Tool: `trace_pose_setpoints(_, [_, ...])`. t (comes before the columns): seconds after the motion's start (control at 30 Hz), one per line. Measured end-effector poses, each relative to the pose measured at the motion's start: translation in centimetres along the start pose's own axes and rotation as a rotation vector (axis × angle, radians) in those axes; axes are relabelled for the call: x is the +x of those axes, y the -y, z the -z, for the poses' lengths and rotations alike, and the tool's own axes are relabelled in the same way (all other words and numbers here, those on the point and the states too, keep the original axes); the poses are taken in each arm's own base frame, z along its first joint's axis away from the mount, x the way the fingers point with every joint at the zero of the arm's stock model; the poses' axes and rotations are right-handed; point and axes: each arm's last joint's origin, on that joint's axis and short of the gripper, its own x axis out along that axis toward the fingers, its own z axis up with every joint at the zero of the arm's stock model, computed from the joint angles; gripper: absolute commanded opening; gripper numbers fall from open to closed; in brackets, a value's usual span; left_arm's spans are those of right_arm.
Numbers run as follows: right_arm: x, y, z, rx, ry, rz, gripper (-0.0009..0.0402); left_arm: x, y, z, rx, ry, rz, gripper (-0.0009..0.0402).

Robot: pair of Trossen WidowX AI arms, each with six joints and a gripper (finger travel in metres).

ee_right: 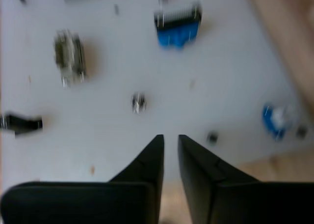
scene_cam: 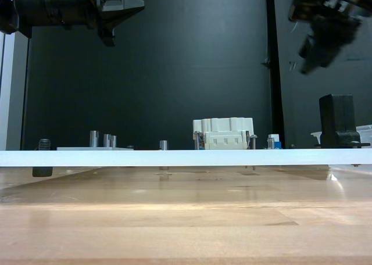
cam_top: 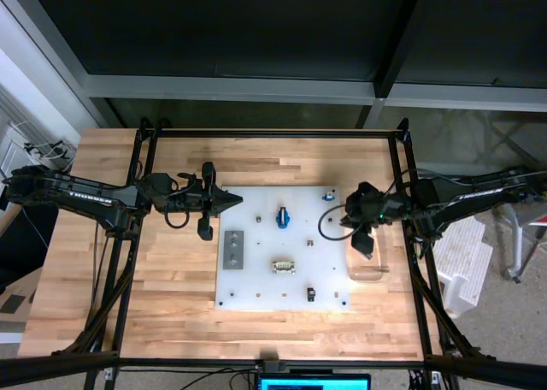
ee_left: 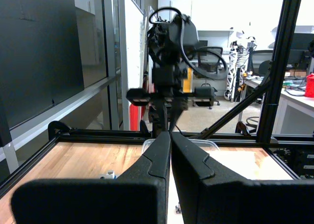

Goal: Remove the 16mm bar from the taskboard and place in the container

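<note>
Two grippers hang well above the taskboard [cam_top: 256, 283]. My left gripper [cam_top: 237, 200] hovers over the board's far left corner, its fingers pressed together, as only its wrist view shows. My right gripper [cam_top: 366, 250] tilts down over the container [cam_top: 386, 279], which sits just beside the board's right edge. Its own wrist view shows a narrow gap between the fingers and nothing in it. The 16mm bar I cannot place for certain. From above, a small dark sliver [cam_top: 382, 268] lies inside the container. The low view does not show it, yet shows short grey pegs [scene_cam: 93, 138] standing on the grey block [cam_top: 233, 249], mere dots from above.
</note>
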Motion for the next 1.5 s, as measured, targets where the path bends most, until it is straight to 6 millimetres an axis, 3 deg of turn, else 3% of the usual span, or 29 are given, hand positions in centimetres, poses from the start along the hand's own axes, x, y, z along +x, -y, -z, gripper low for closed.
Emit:
trace_pose_setpoints(0.3, [-0.3,1.6,-3.9,-0.128,0.337,-0.050,0.0002,0.0,0.0,0.0,0.000,0.000,0.000,0.0000])
trace_pose_setpoints(0.53, [-0.1,3.4,-5.5,-0.153,0.574,-0.094,0.0000,0.0,0.0,0.0,0.000,0.000,0.000,0.0000])
trace_pose_setpoints(0.93, [1.4,3.4,-4.4,-0.159,0.821,-0.180,0.0000,0.0,0.0,0.0,0.000,0.000,0.000,0.0000])
trace_pose_setpoints(1.5, [2.5,2.4,-2.8,-0.144,0.880,-0.194,0.0000,0.0,0.0,0.0,0.000,0.000,0.000,0.0000])
